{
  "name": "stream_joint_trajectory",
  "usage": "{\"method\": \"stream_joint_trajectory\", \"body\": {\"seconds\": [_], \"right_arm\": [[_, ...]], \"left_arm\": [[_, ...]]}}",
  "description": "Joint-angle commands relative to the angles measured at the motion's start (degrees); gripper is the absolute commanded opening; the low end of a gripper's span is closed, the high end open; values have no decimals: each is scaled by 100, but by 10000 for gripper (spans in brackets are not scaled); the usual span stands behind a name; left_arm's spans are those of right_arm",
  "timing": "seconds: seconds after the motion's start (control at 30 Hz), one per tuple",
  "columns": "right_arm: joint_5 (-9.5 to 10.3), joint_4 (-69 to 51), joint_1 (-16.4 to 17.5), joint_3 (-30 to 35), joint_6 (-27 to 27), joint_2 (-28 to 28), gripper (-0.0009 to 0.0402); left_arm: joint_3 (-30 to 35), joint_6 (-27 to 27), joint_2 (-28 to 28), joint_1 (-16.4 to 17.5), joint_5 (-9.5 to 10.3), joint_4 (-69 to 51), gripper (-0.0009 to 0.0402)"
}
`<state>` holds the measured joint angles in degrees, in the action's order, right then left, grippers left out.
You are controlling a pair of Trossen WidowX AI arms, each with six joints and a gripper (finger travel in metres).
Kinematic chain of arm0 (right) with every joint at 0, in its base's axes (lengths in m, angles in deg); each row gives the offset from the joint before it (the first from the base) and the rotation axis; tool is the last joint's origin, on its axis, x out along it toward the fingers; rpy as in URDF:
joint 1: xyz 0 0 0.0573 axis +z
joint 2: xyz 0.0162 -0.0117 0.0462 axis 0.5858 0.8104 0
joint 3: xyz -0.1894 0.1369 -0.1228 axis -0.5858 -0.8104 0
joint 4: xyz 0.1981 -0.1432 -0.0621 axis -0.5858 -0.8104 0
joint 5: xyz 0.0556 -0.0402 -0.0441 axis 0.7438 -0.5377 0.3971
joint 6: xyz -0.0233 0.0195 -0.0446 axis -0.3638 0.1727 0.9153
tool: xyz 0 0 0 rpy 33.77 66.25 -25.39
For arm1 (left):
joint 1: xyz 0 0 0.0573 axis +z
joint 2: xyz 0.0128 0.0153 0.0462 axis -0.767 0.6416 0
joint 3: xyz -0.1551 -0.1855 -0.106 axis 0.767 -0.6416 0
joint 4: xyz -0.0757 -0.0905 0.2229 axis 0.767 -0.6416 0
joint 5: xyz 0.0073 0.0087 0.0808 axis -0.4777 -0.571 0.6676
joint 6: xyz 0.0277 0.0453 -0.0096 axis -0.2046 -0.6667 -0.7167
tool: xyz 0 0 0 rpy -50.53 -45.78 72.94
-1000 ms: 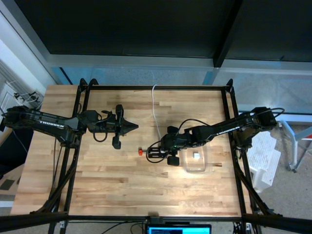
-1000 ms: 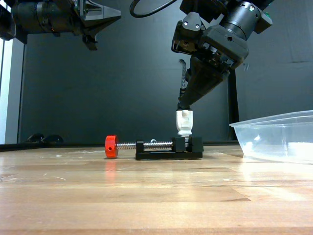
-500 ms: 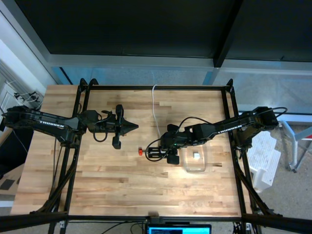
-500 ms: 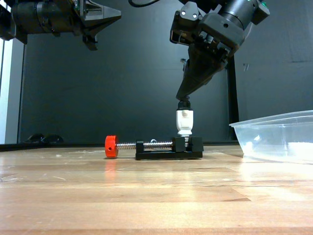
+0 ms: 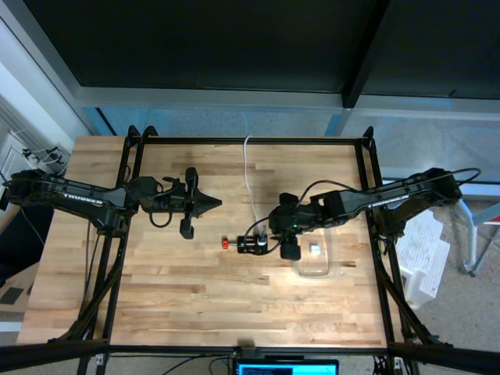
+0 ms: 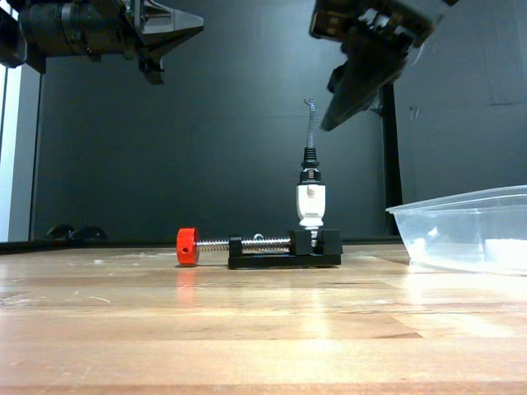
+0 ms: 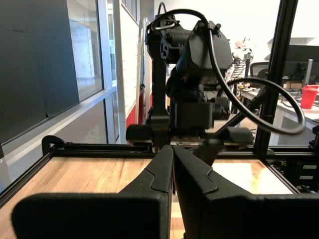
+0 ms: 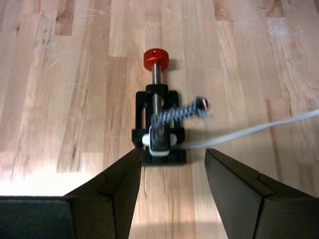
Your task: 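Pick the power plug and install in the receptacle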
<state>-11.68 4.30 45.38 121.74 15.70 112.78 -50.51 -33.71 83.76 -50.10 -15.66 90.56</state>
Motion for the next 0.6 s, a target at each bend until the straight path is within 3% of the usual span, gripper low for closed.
{"method": "stream_joint_trajectory", "body": {"seconds": [0.03, 0.33, 0.47, 0.6], "right_arm": [[0, -26, 13, -72, 0, -179, 176], [0, -201, 37, -118, 131, -636, 170], [0, 61, -15, -162, 332, -1062, 129], [-2, 444, -140, -297, 557, -1539, 63]], "left_arm": [[0, -2, 0, 0, -2, 0, 0], [0, -2, 0, 2, -2, 0, 0], [0, -2, 0, 2, -2, 0, 0], [0, -2, 0, 0, -2, 0, 0]]}}
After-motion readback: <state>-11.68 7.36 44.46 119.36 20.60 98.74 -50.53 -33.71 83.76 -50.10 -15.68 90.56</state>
